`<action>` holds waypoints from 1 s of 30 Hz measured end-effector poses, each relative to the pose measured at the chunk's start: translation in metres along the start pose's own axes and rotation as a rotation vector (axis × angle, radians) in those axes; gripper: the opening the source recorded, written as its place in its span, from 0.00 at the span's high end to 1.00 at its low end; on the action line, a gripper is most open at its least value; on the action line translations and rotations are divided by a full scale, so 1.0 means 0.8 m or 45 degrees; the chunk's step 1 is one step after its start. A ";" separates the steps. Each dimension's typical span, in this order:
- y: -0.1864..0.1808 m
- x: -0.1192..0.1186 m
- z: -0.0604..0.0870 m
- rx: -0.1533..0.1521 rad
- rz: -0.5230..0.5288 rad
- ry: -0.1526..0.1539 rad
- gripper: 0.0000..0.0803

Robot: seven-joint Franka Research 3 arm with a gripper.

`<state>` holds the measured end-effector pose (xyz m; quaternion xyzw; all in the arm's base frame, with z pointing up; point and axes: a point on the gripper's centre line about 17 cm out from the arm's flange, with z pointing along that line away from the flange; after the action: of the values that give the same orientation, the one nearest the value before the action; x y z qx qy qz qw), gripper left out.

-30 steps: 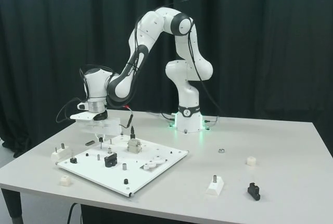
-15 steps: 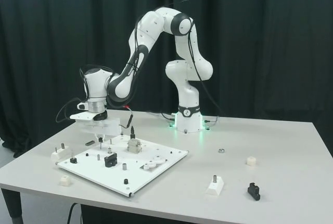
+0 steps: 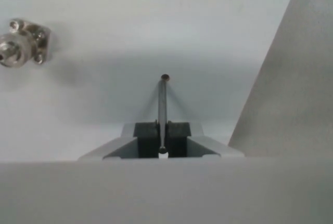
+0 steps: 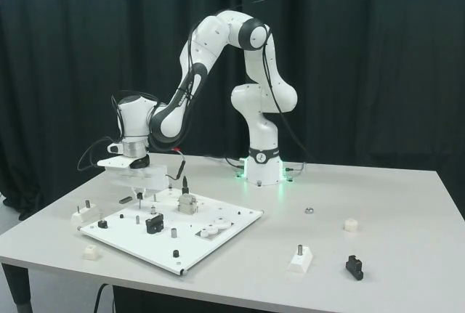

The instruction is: Insert round peg 1.

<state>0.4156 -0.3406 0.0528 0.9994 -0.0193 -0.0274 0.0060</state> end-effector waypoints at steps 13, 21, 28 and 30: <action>-0.002 0.005 0.000 -0.003 -0.001 0.012 0.96; 0.000 0.005 0.000 -0.008 0.001 0.014 0.96; 0.002 0.002 0.001 -0.008 0.001 0.009 0.96; 0.002 0.001 0.002 -0.008 -0.002 0.007 0.96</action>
<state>0.4165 -0.3425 0.0512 0.9995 -0.0186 -0.0247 0.0091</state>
